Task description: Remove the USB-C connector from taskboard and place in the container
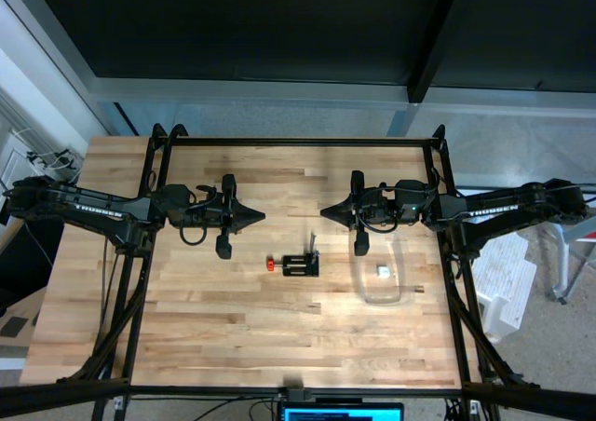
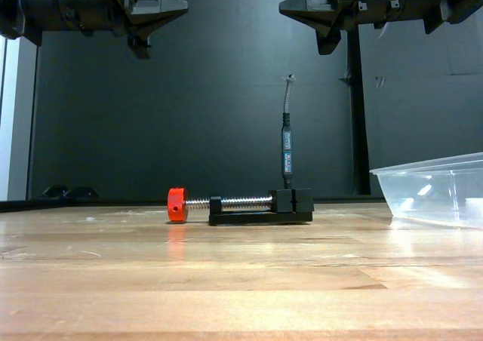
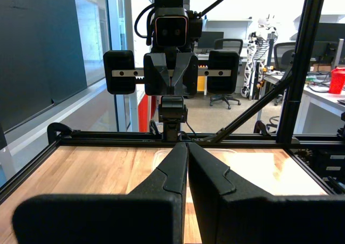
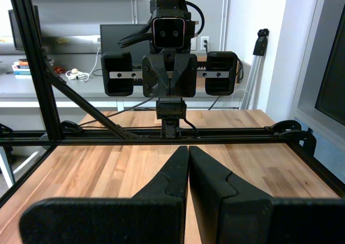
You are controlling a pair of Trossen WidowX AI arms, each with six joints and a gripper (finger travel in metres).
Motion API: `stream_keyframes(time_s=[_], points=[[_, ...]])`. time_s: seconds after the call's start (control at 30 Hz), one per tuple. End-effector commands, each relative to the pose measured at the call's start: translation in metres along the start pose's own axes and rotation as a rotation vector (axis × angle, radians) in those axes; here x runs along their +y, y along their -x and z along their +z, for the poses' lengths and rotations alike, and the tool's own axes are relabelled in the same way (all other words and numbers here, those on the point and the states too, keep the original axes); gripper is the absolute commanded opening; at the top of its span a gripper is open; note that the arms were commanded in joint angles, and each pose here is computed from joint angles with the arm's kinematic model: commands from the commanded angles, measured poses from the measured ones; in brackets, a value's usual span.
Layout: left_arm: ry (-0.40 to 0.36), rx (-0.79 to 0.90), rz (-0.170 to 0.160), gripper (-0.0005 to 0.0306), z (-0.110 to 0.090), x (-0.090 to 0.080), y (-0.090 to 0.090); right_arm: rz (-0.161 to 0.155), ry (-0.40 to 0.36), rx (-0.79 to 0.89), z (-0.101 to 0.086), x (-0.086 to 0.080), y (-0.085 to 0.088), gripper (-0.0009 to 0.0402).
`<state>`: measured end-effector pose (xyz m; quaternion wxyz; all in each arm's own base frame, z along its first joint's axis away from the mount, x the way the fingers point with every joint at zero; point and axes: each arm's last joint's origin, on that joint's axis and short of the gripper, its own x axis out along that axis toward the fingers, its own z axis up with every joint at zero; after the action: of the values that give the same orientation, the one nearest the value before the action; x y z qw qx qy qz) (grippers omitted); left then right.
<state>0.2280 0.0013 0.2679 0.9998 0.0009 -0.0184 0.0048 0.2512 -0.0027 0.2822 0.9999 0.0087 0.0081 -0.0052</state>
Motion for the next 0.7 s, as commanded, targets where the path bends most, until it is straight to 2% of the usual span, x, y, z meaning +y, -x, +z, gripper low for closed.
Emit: stream_keyframes(time_s=[0.03,0.4,0.53,0.7], points=[[0.0,0.0,0.0,0.0,0.0,0.0,0.0,0.0,0.0,0.0,0.0,0.0001,0.0,0.0],[0.0,0.0,0.0,0.0,0.0,0.0001,0.0,0.001,-0.002,0.0,0.0,0.0001,0.0,0.0],[0.0,0.0,0.0,0.0,0.0,0.0,0.0,0.029,-0.031,0.015,0.0019,0.0014,-0.0005,0.0],[0.0,0.0,0.0,0.0,0.0,0.0,0.0001,0.046,-0.014,0.183,0.0075,0.0074,-0.0026,0.0]])
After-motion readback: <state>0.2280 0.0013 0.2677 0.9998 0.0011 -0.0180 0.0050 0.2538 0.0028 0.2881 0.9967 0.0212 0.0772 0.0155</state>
